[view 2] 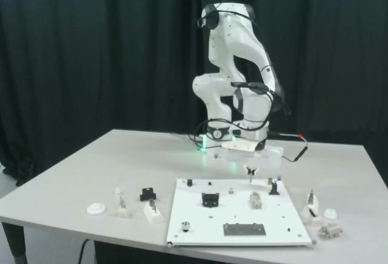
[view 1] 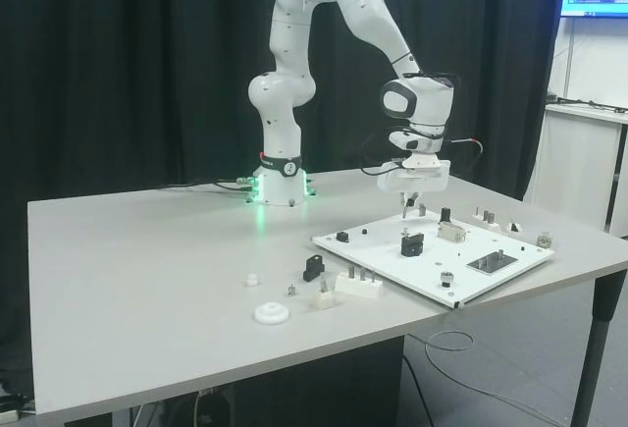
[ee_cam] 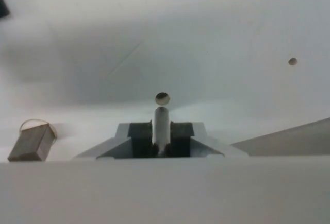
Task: Insert round peg 2.
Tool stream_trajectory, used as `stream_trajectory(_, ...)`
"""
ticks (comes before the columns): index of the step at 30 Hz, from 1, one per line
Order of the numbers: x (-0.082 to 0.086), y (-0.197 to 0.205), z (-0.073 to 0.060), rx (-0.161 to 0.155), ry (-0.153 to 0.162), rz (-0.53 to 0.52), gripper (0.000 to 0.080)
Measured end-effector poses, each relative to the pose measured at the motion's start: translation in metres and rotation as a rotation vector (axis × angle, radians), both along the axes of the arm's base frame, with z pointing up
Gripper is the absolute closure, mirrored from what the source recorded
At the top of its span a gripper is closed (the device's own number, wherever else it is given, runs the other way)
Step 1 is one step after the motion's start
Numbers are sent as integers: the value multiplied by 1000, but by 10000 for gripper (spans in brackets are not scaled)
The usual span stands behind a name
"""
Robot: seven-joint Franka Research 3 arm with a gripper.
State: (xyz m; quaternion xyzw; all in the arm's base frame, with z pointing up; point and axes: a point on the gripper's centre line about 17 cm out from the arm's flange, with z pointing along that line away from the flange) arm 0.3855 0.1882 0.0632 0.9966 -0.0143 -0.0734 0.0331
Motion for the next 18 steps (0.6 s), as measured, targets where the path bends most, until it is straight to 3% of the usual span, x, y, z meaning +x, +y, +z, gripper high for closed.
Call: stream_trajectory(18,1,2,-6,0,-4,4,735)
